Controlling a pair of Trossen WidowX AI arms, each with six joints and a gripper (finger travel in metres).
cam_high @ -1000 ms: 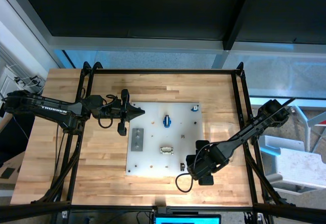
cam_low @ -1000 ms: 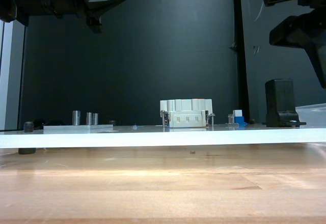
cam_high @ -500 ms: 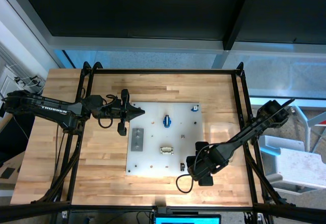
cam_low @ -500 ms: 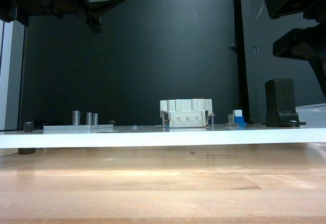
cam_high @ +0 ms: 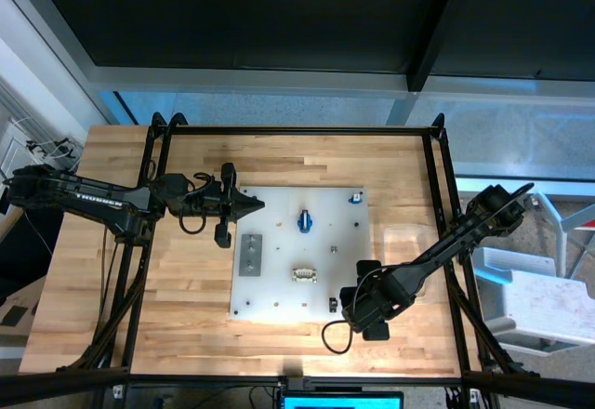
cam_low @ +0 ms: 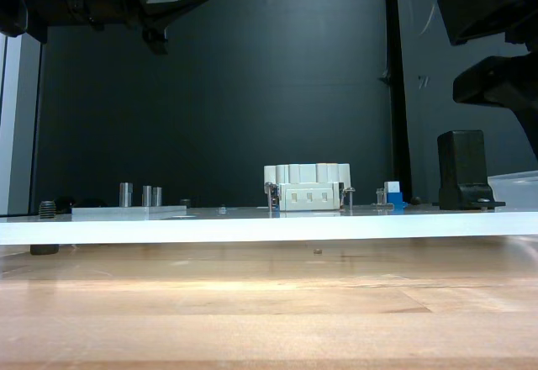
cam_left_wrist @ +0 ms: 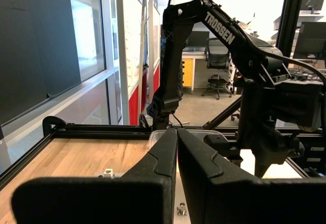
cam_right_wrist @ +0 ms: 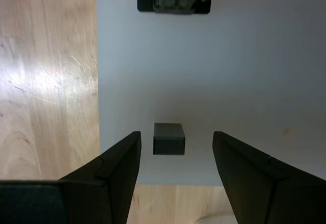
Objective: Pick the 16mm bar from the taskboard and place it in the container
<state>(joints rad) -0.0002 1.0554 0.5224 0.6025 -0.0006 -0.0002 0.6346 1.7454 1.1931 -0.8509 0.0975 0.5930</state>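
Shifted only slightly, the right gripper [cam_right_wrist: 175, 136] hovers, jaws spread, over the taskboard's [cam_high: 279, 212] near right corner, likely needing a leftward reach to the 16mm bar [cam_low: 125, 194] in the grey block [cam_high: 251, 258], left gripper [cam_high: 255, 204] pressed together far left, container [cam_high: 406, 242] right.

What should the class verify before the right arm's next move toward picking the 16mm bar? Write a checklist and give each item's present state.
1. Right hand open: ok, fingers apart.
2. Right hand over the 16mm bar: not ok; it hangs over a small dark fitting near the taskboard's near right corner.
3. Bar picked out: cannot tell; three grey pegs stand in the grey block, and taking the widest as the bar is only a guess.
4. Container in place: ok, beside the taskboard's right edge.
5. Left hand clear of the pegs: ok; shut, raised over the far left corner.
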